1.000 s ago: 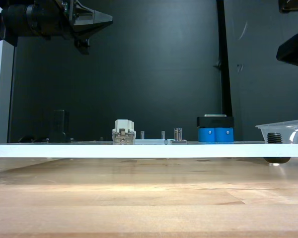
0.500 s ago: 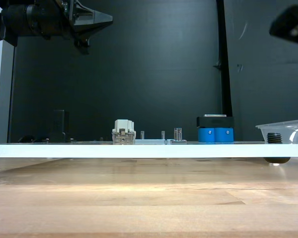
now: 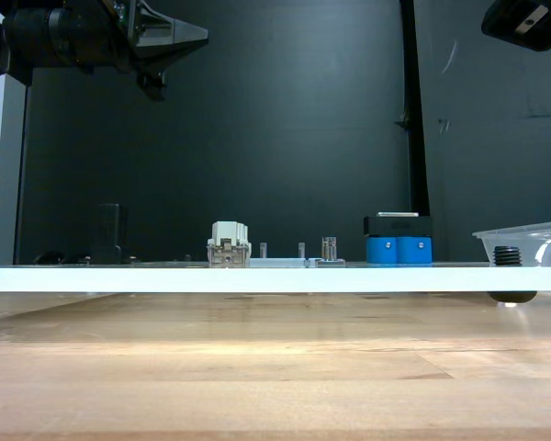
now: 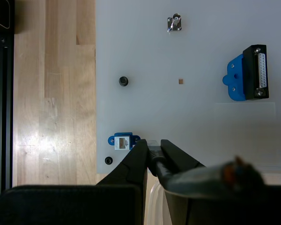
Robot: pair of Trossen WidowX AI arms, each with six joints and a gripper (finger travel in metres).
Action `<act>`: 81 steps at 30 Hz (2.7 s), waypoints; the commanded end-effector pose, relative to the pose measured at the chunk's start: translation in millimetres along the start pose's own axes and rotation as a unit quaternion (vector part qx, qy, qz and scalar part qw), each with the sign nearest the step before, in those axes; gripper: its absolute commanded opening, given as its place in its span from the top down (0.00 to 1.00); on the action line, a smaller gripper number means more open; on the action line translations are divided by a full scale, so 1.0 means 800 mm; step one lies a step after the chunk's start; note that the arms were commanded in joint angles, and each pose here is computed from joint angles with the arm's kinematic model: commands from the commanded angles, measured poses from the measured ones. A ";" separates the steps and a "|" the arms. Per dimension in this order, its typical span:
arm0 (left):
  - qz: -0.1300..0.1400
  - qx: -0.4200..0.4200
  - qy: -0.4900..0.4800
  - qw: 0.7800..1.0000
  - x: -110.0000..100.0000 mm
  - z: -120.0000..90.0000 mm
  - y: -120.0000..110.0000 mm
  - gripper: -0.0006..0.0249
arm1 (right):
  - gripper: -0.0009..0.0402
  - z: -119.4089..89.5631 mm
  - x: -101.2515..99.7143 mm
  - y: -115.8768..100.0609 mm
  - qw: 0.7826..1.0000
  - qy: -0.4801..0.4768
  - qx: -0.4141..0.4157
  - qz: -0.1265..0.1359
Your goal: Remove the RJ45 connector from the taskboard and place in the container
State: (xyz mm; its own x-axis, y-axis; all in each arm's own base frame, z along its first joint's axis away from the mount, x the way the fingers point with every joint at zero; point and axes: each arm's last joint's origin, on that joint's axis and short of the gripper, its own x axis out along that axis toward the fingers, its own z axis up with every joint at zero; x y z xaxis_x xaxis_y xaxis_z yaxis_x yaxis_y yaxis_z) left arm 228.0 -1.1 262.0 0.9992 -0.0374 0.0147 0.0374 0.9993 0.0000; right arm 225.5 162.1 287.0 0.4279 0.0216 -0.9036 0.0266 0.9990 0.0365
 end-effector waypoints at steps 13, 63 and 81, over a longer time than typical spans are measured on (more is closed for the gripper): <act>0.000 0.000 0.000 1.000 0.000 0.000 0.000 0.98 | 0.98 -0.017 -0.013 -0.035 0.999 0.015 0.027 -0.015; 0.000 0.000 0.000 1.000 0.000 0.000 0.000 0.98 | 0.98 -0.129 -0.021 -0.138 0.997 0.048 0.064 -0.022; 0.000 0.000 0.000 1.000 0.000 0.000 0.000 0.98 | 0.98 -0.129 -0.021 -0.138 0.997 0.049 0.061 -0.022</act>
State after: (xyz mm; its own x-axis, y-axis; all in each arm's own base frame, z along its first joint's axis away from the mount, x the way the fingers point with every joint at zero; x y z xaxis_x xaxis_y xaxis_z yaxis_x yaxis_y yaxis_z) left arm 228.0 -1.1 261.8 0.9992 -0.0374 0.0139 0.0374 0.9993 0.0003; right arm 122.0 55.4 253.8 0.3343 -0.0128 -0.9424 0.1590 0.9863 0.0430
